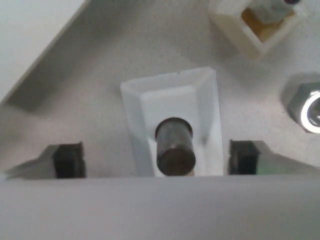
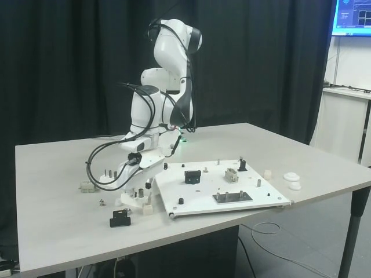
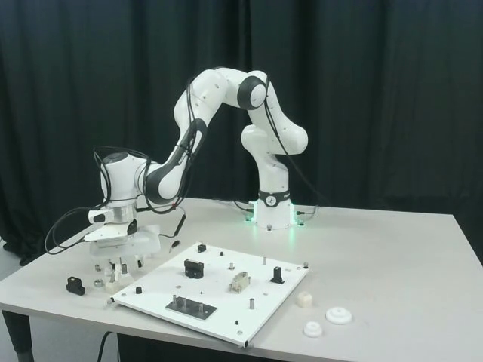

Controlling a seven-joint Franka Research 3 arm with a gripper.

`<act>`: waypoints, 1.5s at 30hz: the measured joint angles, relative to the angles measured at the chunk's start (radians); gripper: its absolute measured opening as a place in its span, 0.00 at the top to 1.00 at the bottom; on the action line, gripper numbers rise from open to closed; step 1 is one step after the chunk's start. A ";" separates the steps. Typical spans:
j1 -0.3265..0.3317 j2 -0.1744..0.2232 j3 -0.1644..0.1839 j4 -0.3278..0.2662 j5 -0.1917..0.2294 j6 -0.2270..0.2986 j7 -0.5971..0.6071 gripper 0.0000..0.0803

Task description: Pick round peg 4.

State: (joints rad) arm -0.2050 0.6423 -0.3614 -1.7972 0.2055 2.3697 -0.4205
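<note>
We are at the approach stage of the pick: the gripper (image 1: 156,160) hangs low over the grey table (image 1: 100,100), its black fingertips (image 1: 67,160) spread wide with nothing between them but the target. Round peg 4 (image 1: 174,145) stands upright in its white holder (image 1: 172,107), sitting roughly midway between the two pads, and the room views put this spot just off the near corner of the white board (image 2: 220,191), among the small parts lying on the table there. To do this well, we come straight down so the pads reach below the peg's top face, and we keep the peg centred so both pads meet it together rather than one pushing it aslant. The holder's raised walls flank the peg, so we judge the fingers should close above them. How far the peg rises clear of the holder is hard to tell from here. A metal nut (image 1: 305,107) and a small open box (image 1: 257,25) lie nearby but apart from the fingers' path.
</note>
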 joint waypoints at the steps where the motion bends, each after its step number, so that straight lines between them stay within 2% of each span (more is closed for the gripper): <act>1: 0.000 0.001 0.000 0.000 0.003 0.001 0.000 0.00; 3: 0.000 0.002 -0.001 0.000 0.006 0.002 0.000 0.00; 4: 0.000 0.002 -0.001 0.000 0.007 0.003 0.000 0.35; 9: 0.000 0.002 -0.001 0.000 0.018 0.007 0.000 0.35; 10: 0.000 0.002 -0.001 0.000 0.020 0.008 0.000 0.60; 14: 0.000 0.002 -0.001 0.000 0.022 0.013 0.000 0.60; 15: 0.000 0.002 -0.001 0.000 0.023 0.014 0.000 0.79; 32: 0.002 -0.005 -0.003 0.009 0.023 0.017 0.000 0.81; 45: 0.007 -0.039 -0.013 0.009 0.023 -0.029 -0.006 0.81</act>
State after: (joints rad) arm -0.1976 0.6035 -0.3747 -1.7877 0.2280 2.3403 -0.4263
